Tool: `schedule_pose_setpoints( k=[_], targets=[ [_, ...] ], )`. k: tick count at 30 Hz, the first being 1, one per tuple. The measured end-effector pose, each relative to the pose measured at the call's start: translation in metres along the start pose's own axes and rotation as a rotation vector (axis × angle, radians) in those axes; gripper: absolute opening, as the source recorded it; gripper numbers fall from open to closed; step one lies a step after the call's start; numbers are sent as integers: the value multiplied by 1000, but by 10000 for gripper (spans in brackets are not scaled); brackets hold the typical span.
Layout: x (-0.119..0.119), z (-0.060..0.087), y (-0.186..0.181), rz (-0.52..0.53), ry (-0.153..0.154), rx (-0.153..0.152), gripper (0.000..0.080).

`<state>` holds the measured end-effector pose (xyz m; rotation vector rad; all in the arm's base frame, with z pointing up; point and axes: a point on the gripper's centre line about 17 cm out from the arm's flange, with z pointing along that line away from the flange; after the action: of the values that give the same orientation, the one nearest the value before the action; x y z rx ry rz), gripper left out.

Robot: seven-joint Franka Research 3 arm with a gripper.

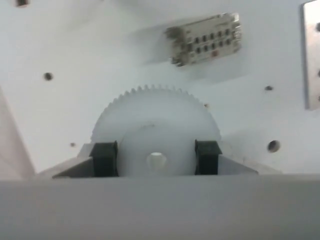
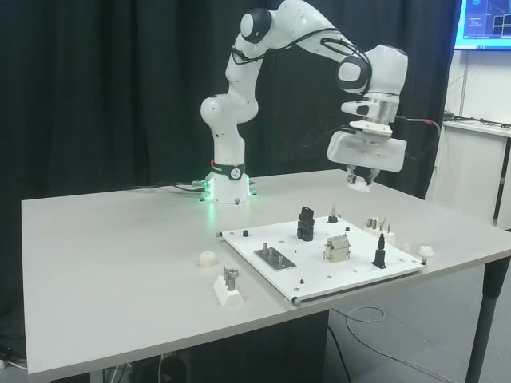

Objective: Insert large gear.

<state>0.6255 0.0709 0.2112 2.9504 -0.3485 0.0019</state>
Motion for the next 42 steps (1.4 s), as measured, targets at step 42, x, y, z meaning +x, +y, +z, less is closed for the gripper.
schedule_pose_setpoints(
  k=[42],
  targets=[
    [63,104,158,-99,112,104,330]
  ],
)
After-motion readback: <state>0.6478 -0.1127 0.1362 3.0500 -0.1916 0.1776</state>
